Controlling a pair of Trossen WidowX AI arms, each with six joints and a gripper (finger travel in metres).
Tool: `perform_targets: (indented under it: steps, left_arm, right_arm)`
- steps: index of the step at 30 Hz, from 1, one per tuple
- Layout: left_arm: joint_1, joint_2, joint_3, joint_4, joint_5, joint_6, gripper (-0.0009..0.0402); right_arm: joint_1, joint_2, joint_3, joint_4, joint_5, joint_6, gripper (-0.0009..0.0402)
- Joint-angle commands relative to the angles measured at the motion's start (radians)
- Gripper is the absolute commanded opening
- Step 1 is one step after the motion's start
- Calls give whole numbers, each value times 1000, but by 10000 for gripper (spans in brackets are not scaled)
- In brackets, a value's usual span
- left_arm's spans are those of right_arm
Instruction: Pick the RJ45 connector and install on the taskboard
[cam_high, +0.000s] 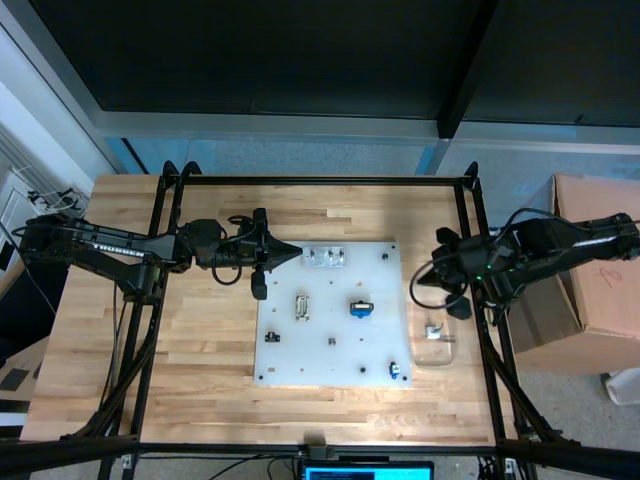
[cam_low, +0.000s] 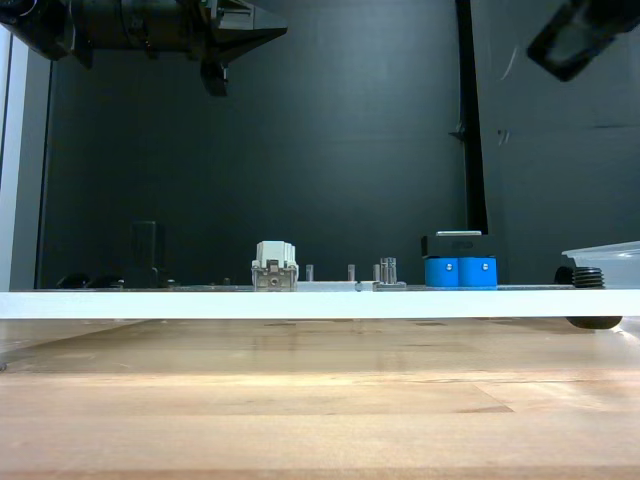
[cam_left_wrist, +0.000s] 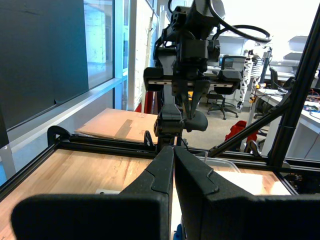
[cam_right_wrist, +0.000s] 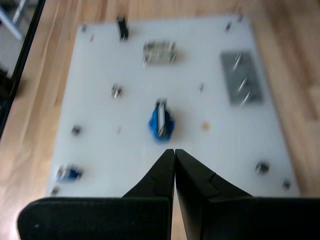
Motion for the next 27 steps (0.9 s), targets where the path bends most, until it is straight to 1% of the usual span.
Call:
perform_targets:
  steps: [1,5,9,16,20,27]
  left_arm:
    - [0,0,0,0,0,0,0]
    - [0,0,0,0,0,0,0]
    - [0,0,0,0,0,0,0]
    - [0,0,0,0,0,0,0]
    - [0,0,0,1,0,0,0]
    - [0,0,0,1,0,0,0]
  right_arm:
    - [68,1,23,-114,0,63,0]
    - [151,1,32,-227,-4,148,0]
    - [235,3,32,-307,-29,224,0]
    - [319,21,30,-391,-53,305,5]
    - [328,63,15,-405,-53,307,31]
    - [333,173,-58,-387,-53,330,106]
